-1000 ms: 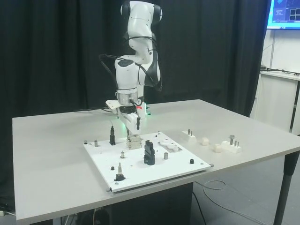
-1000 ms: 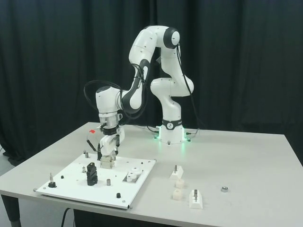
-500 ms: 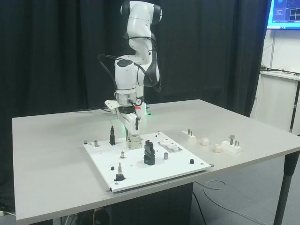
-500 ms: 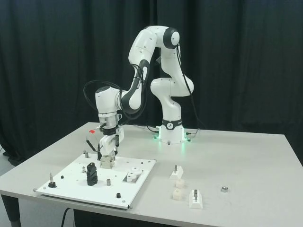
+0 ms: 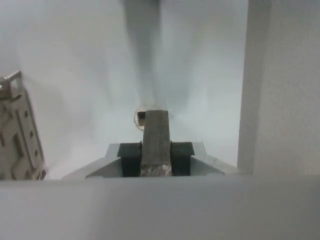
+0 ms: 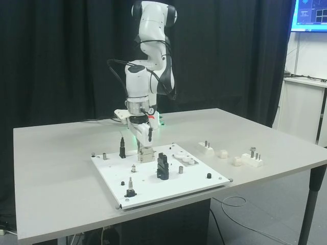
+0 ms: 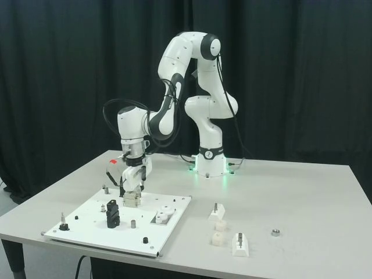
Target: Insert square peg 3.
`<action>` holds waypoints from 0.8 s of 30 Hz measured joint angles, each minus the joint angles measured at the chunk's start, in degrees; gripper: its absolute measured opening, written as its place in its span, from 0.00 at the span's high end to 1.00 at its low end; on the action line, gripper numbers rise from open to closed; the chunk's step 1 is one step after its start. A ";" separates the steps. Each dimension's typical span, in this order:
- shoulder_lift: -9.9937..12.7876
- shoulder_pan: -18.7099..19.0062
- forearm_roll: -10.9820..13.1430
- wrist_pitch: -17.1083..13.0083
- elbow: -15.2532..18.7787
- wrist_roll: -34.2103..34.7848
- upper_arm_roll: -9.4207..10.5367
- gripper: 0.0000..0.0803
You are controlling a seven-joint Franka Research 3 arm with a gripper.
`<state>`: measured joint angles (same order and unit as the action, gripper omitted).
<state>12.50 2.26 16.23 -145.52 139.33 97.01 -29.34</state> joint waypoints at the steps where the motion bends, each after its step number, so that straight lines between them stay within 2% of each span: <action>1: 0.03 0.02 0.04 -0.12 0.00 -0.06 0.01 0.86; 24: 0.11 0.18 0.19 -1.21 -0.02 -0.10 0.01 0.86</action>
<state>12.61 2.44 16.41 -146.73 139.31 96.91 -29.33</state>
